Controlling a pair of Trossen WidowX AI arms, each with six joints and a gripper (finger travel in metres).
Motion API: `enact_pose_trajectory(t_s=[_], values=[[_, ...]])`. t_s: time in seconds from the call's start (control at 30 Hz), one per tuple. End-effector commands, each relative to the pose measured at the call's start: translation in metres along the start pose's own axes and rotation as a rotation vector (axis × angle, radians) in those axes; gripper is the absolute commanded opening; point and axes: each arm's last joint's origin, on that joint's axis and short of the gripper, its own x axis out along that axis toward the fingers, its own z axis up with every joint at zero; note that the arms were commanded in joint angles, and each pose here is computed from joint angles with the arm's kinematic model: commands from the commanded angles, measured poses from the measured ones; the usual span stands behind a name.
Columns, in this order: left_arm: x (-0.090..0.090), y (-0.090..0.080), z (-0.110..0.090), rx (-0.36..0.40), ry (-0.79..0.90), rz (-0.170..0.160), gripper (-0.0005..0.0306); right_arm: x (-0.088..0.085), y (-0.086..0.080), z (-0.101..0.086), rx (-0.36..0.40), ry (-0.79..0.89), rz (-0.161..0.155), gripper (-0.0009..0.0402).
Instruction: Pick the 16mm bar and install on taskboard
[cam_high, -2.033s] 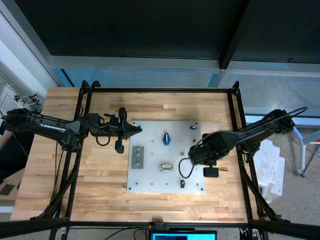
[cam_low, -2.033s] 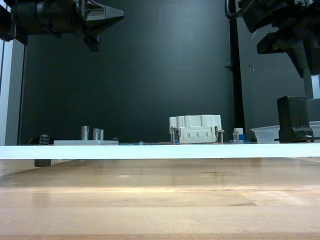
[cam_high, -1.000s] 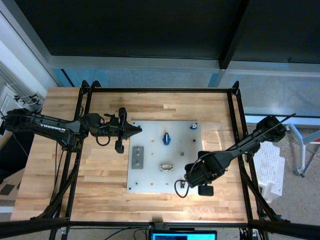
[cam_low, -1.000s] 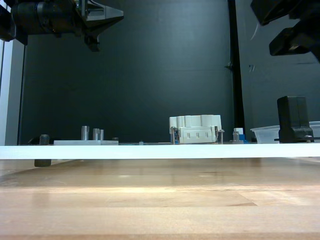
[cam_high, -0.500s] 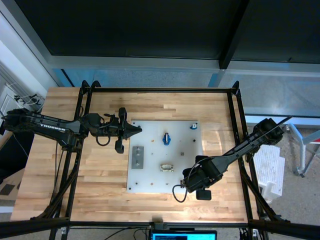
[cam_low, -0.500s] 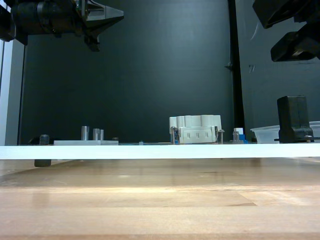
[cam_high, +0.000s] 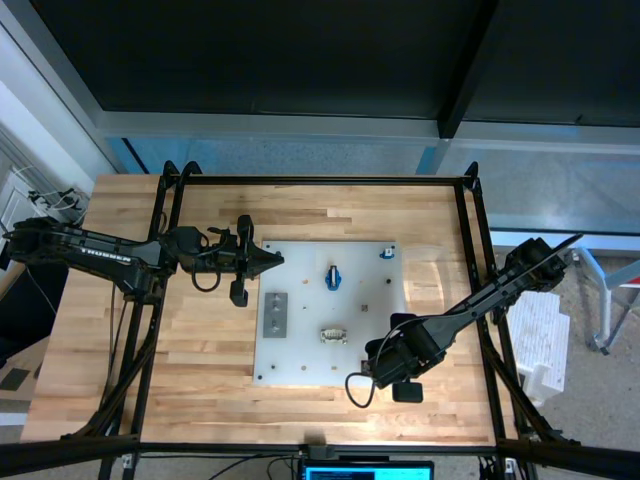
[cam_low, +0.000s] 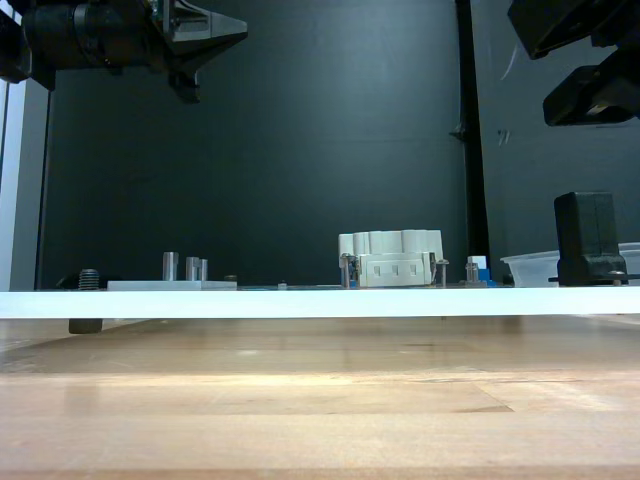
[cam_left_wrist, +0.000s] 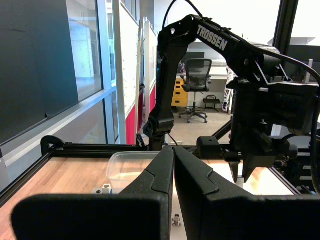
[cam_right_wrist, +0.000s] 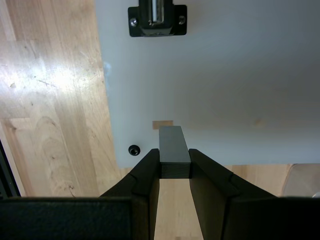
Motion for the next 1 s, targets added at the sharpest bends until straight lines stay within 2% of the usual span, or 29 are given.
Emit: enact_pose_trajectory(t_s=[0.03, 0.3, 0.67, 1.0], values=[[0.0001, 0.0001, -0.0001, 0.000, 0.000, 0.000, 0.0000, 0.0038, 0.0015, 0.0003, 0.000, 0.009, -0.006, 0.0000], [0.0001, 0.0000, -0.0001, 0.000, 0.000, 0.000, 0.0000, 0.0054, 0.0044, 0.0001, -0.003, 0.004, -0.004, 0.0000], [0.0001, 0.0001, -0.0001, 0.000, 0.000, 0.000, 0.0000, 0.0100, 0.0050, 0.0001, -0.004, 0.010, -0.017, 0.0000], [0.0001, 0.0001, -0.0001, 0.000, 0.000, 0.000, 0.0000, 0.0127, 0.0068, 0.0016, -0.007, 0.005, -0.013, 0.0000]])
